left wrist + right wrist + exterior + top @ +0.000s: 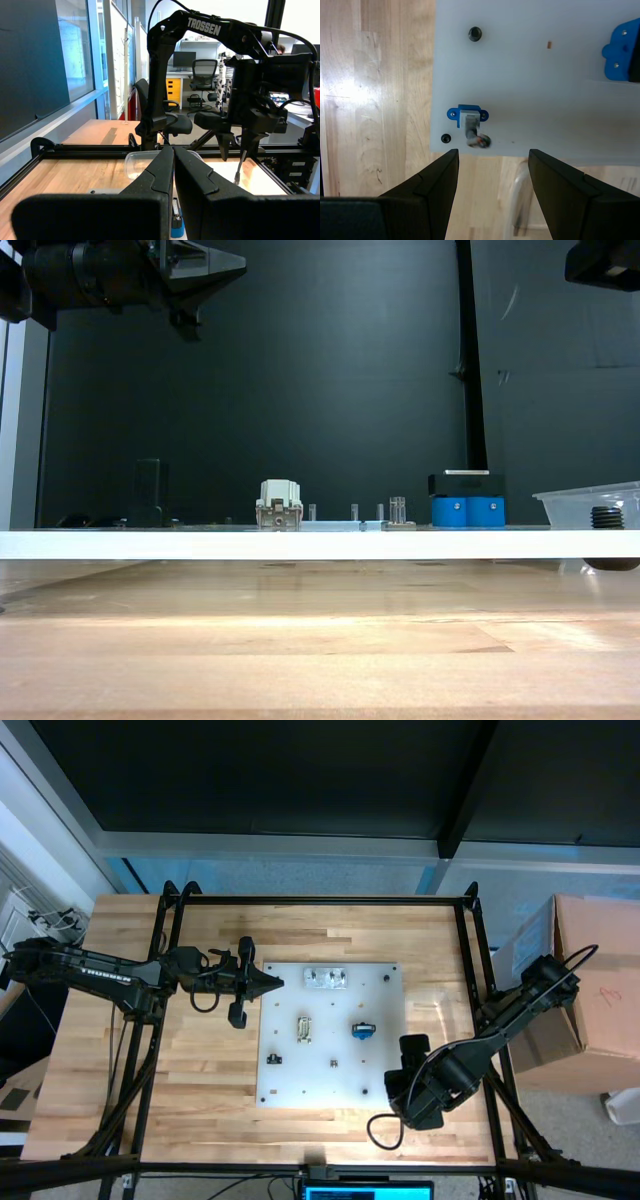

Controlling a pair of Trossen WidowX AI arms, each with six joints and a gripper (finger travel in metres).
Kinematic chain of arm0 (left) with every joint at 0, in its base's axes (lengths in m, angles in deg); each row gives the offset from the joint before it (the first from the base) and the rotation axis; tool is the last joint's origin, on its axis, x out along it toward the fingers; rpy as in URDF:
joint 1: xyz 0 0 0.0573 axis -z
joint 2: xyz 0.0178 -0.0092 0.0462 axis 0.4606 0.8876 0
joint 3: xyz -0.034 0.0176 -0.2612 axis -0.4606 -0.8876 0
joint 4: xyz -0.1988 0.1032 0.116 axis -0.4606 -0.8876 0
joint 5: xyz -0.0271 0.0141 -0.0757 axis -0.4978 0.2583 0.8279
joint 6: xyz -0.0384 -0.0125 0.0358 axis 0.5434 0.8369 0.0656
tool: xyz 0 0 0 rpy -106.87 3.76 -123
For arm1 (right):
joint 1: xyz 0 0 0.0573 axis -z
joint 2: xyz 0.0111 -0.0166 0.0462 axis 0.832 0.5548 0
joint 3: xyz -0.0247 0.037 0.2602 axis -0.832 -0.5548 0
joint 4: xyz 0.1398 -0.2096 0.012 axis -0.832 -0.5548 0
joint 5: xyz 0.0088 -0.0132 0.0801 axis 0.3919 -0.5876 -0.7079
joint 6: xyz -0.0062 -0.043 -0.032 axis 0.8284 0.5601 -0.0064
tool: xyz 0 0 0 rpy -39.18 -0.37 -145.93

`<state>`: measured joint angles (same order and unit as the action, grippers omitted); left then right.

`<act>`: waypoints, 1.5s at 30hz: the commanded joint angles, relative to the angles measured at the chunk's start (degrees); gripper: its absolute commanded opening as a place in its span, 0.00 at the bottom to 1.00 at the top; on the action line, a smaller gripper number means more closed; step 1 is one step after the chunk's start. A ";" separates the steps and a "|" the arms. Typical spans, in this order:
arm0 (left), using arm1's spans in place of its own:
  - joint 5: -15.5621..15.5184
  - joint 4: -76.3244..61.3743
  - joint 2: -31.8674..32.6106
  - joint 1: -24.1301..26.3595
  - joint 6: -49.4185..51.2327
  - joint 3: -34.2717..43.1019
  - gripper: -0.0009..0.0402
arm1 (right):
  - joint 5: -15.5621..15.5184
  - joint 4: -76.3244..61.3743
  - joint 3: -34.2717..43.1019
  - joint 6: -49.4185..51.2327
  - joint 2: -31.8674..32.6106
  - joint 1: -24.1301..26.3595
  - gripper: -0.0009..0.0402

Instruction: Remove the RJ45 connector from the taskboard and place in the container

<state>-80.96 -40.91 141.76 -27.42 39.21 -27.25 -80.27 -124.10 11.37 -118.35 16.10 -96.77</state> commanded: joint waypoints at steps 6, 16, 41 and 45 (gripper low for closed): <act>0.00 0.00 0.02 -0.02 0.00 0.00 0.02 | -0.46 5.16 -3.13 -0.09 0.15 -0.20 0.49; 0.00 0.00 0.02 -0.02 0.00 0.00 0.02 | -0.33 10.82 -6.93 -0.57 0.15 -0.26 0.44; 0.00 0.00 0.02 0.00 0.00 0.00 0.02 | -1.31 10.64 -6.88 -1.09 -1.79 -0.31 0.02; 0.00 0.00 0.02 -0.02 0.00 0.00 0.02 | -1.31 10.60 -6.88 -1.09 -2.47 -0.26 0.02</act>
